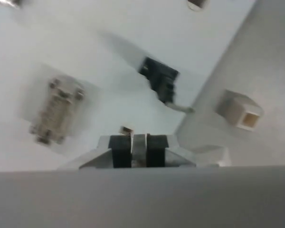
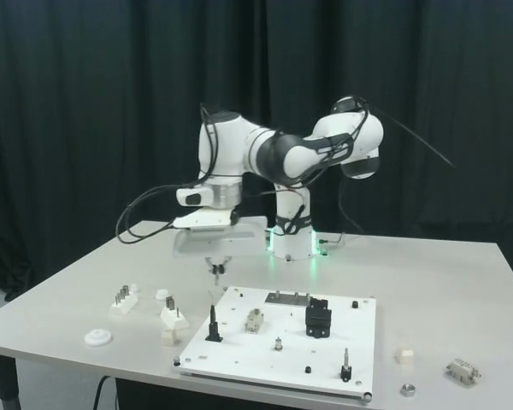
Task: Place square peg 2.
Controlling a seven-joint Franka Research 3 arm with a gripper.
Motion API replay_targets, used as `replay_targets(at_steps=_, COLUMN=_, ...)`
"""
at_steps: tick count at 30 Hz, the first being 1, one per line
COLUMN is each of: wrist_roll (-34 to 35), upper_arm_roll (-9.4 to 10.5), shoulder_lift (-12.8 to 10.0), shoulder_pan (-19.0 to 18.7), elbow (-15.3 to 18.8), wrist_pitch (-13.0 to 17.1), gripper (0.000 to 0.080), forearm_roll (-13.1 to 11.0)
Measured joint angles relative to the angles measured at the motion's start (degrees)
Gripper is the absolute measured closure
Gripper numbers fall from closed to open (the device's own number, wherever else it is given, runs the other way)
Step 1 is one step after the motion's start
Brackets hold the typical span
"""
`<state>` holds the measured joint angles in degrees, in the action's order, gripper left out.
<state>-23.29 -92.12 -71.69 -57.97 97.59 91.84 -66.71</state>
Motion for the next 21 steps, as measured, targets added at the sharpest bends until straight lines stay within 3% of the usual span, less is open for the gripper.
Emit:
replay_targets(at_steps=12, wrist_roll=-10.11, upper_arm_roll=0.39, shoulder_lift=-0.86, shoulder_pan=2.02, elbow=5.29, wrist_pitch=4.46, gripper=0.0738, forearm_roll=-2.33)
replay_targets(at_steps=21, wrist_roll=-17.23, upper_arm_roll=1.04, shoulder_lift=-1.04, shoulder_pan=3.47, elbow=7.26, wrist_pitch=6.39, gripper=0.0738, forearm_roll=-3.67)
